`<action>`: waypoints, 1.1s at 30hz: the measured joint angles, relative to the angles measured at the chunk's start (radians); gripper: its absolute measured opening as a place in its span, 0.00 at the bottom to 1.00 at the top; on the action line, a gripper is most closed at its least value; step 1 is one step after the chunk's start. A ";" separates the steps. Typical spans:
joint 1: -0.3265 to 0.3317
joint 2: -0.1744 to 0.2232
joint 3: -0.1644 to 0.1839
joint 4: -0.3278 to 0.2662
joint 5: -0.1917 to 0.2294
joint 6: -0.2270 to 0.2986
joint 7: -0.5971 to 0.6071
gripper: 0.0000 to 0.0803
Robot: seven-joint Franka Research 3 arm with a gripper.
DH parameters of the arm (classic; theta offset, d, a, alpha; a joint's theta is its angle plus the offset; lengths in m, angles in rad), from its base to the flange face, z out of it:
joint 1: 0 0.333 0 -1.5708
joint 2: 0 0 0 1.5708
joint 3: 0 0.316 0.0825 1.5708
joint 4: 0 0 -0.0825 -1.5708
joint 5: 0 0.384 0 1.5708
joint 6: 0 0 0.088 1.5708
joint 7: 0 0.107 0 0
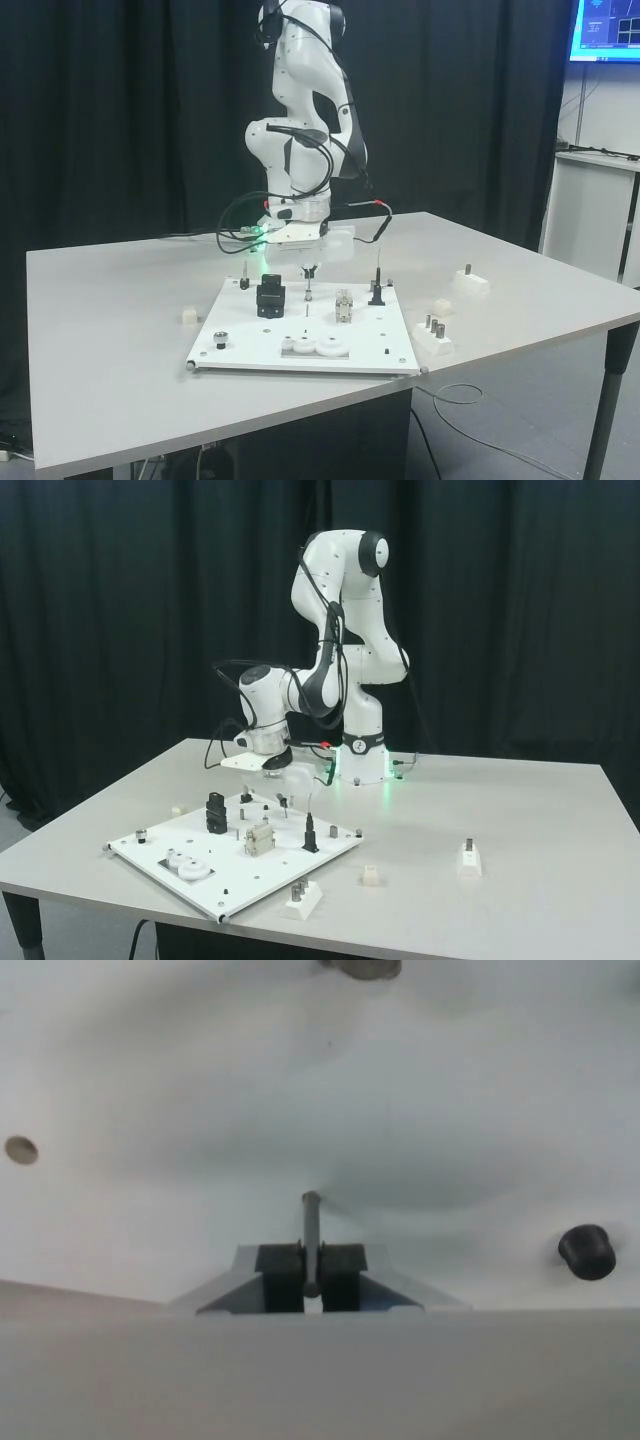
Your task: Insert round peg 1.
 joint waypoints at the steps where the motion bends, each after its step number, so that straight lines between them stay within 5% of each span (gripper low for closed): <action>1: 0.000 0.000 0.000 0.000 0.000 -0.003 0.000 0.04; 27: 0.002 0.009 -0.001 0.000 0.000 -0.004 -0.001 0.04; 28: 0.002 0.009 -0.001 0.000 0.000 -0.004 -0.001 0.38; 33: 0.002 0.011 -0.001 0.000 0.000 -0.004 -0.001 0.38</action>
